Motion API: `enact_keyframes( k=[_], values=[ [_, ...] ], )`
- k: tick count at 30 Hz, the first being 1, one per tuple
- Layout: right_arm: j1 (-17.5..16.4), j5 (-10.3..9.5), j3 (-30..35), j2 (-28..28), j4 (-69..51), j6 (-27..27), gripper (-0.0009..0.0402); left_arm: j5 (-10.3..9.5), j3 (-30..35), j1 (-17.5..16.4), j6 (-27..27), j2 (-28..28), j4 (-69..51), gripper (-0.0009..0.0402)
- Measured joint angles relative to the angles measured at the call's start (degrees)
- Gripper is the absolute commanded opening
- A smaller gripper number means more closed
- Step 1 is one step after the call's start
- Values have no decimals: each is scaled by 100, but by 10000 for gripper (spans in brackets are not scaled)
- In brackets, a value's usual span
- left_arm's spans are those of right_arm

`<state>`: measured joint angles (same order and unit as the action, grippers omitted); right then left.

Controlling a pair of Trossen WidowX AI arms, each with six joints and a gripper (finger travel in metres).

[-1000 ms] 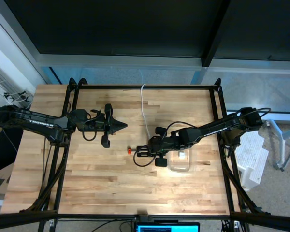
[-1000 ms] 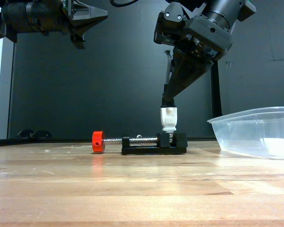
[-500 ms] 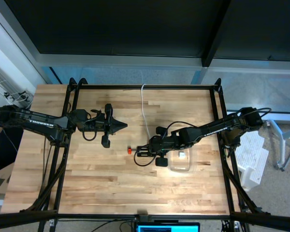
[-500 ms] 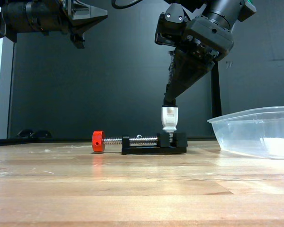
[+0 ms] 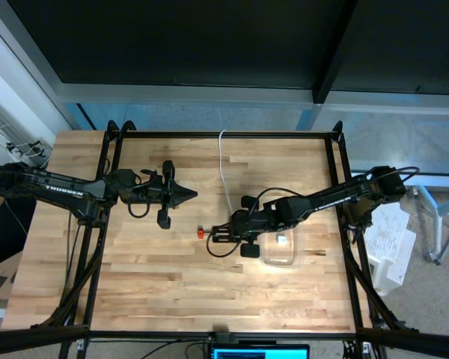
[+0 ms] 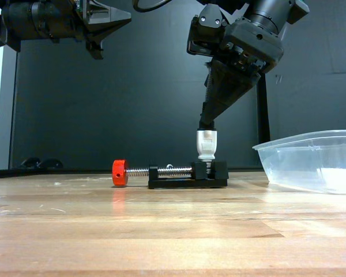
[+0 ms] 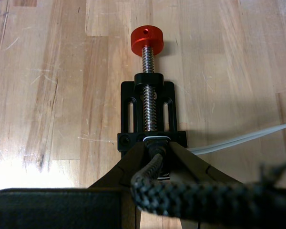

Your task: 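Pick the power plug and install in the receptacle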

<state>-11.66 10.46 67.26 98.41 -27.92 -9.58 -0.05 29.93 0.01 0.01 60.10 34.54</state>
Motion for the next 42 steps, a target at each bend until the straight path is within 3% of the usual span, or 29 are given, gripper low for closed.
enact_keyframes(
  k=[5,20,42],
  values=[
    [22,-7,72,4,-79,31,76,2,2,0,0,0,0,0],
    [46,24,326,-33,-308,136,174,2,2,0,0,0,0,0],
    [42,-13,483,-940,-1473,48,186,0,0,0,0,0,0,0]
  ],
)
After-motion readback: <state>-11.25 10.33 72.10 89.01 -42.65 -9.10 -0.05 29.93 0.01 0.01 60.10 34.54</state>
